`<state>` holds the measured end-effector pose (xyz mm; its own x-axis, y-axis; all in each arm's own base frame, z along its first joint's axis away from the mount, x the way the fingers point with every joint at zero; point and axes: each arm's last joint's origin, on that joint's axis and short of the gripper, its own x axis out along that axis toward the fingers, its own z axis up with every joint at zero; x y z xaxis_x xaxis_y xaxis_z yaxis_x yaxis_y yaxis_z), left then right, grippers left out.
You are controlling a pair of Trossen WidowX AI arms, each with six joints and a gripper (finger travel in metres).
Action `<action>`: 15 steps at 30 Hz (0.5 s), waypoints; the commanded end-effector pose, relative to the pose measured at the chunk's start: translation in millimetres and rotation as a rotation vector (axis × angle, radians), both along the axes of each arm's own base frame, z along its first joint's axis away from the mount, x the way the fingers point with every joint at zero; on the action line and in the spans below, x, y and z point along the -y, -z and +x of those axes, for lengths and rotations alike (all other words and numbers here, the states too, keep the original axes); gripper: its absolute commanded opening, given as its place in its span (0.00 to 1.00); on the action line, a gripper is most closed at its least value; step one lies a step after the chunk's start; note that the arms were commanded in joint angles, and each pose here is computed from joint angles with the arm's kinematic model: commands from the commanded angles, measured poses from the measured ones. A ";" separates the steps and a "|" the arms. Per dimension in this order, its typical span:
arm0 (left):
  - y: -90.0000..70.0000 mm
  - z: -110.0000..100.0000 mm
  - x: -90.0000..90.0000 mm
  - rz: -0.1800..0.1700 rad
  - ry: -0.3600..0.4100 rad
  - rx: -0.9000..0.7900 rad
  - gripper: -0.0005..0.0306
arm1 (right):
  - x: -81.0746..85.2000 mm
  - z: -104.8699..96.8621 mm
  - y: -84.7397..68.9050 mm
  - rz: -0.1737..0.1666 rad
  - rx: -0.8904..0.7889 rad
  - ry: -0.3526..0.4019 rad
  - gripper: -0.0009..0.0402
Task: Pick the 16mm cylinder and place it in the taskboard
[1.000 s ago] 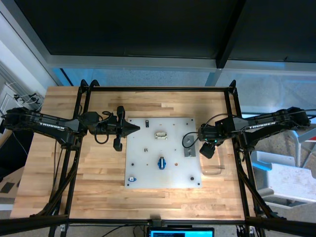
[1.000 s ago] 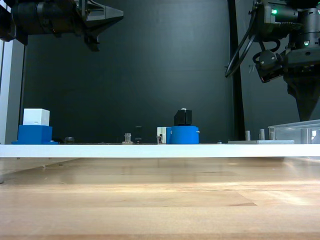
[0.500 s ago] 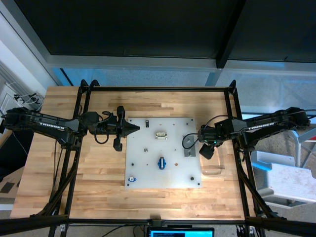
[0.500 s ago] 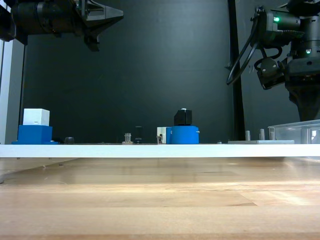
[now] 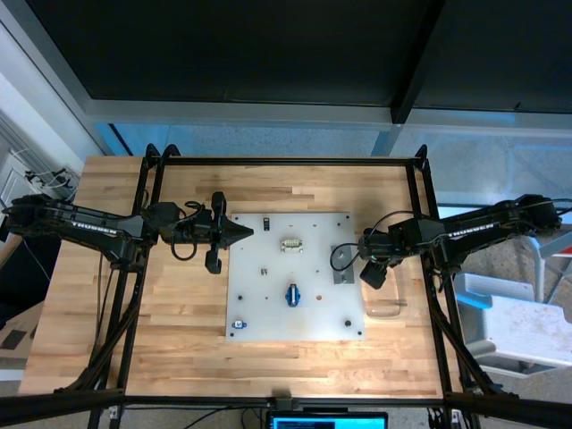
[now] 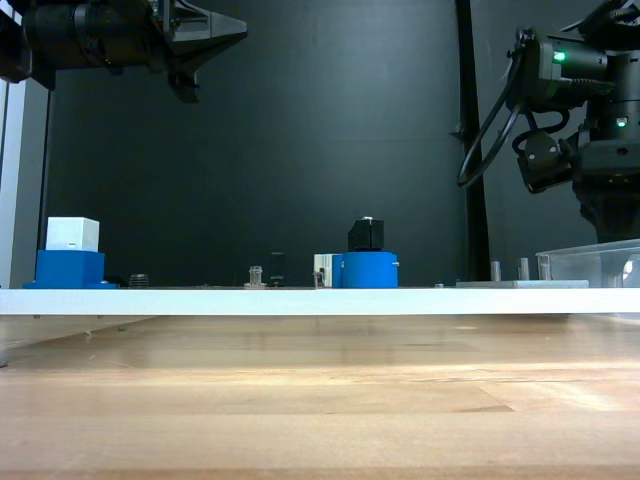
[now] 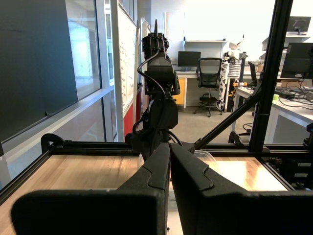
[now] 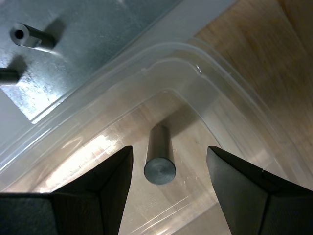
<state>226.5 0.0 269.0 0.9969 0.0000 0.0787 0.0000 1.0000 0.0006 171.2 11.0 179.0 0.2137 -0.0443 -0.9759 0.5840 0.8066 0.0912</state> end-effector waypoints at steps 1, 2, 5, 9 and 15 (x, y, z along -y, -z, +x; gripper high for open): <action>0.1 0.1 0.0 0.000 0.000 0.000 0.02 | -0.1 -0.2 0.1 0.000 0.000 -0.002 0.53; 0.1 0.1 -0.1 0.000 0.000 0.000 0.02 | -0.1 -0.3 0.3 0.000 -0.001 -0.002 0.53; 0.1 0.1 0.0 0.000 0.000 0.000 0.02 | 0.0 -0.6 0.8 -0.001 -0.003 -0.002 0.53; 0.1 0.1 0.0 0.000 0.000 0.000 0.02 | 0.0 -0.6 0.8 -0.001 -0.003 -0.002 0.50; 0.1 0.1 -0.1 0.000 0.000 0.000 0.02 | 0.0 -0.6 0.8 -0.001 -0.003 -0.002 0.42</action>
<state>226.5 0.0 268.9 0.9970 0.0004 0.0779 -0.0004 1.0000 0.0005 170.6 10.9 178.2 0.2111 -0.0445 -0.9764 0.5827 0.8078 0.0892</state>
